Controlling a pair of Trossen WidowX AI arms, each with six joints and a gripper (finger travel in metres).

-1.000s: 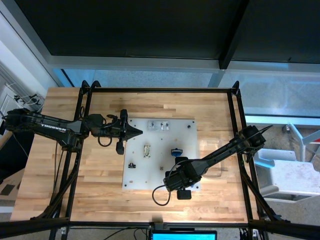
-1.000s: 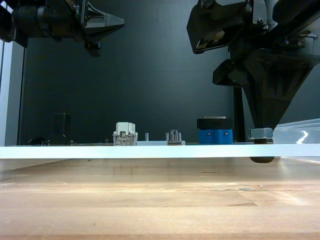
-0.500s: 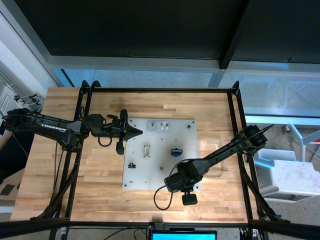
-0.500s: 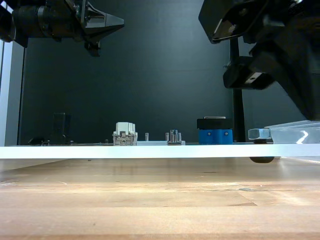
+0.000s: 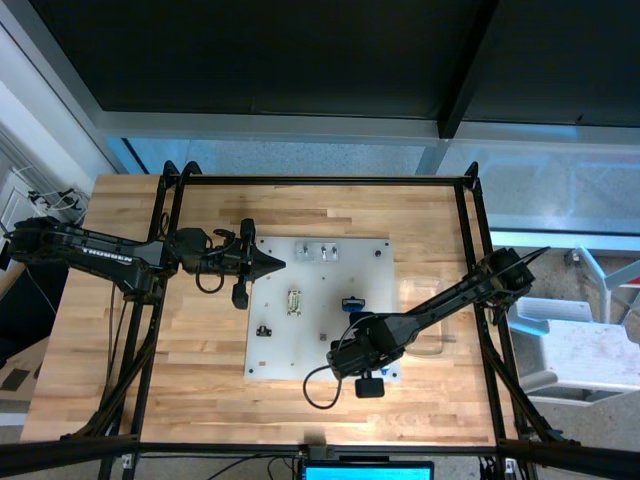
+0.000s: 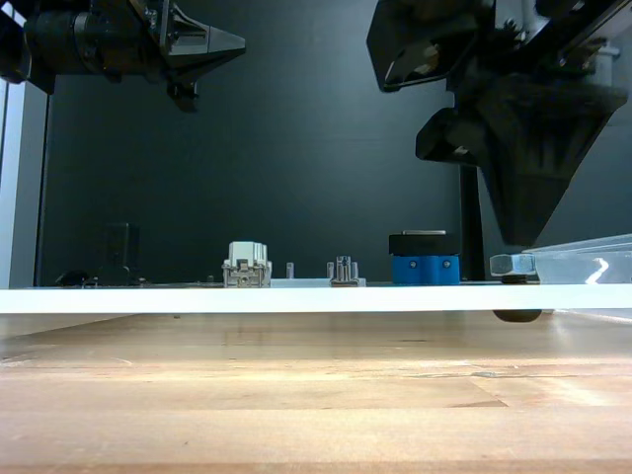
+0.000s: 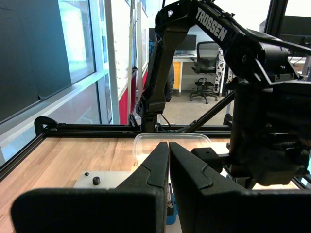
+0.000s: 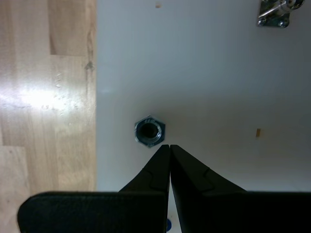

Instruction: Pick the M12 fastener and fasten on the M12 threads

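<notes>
M12 fastener: small silver hexagonal metal nut, sat on its short black ribbed stud near the near right edge of the flat white plastic board. The dark stud end showed in its bore.
Tray check: clear plastic tray stood behind the nut in the low view; the wrist view showed bare board all round the nut, so it wasn't in the tray.
Done: pick and placing on the threads, by the look of it. Only a sliver of stud showed under the nut, so it was likely run most of the way down.
Left: couldn't tell if it was snug; maybe a final turn, then retract.
Right gripper: black jaws closed tip to tip on nothing, tips just above the nut and a touch off-centre, not touching.
Right arm: reached in from the right, wrist pointing straight down over the board's near right corner.
Left gripper: jaws closed, empty, held high and level at the board's far left edge, well apart from the nut.
</notes>
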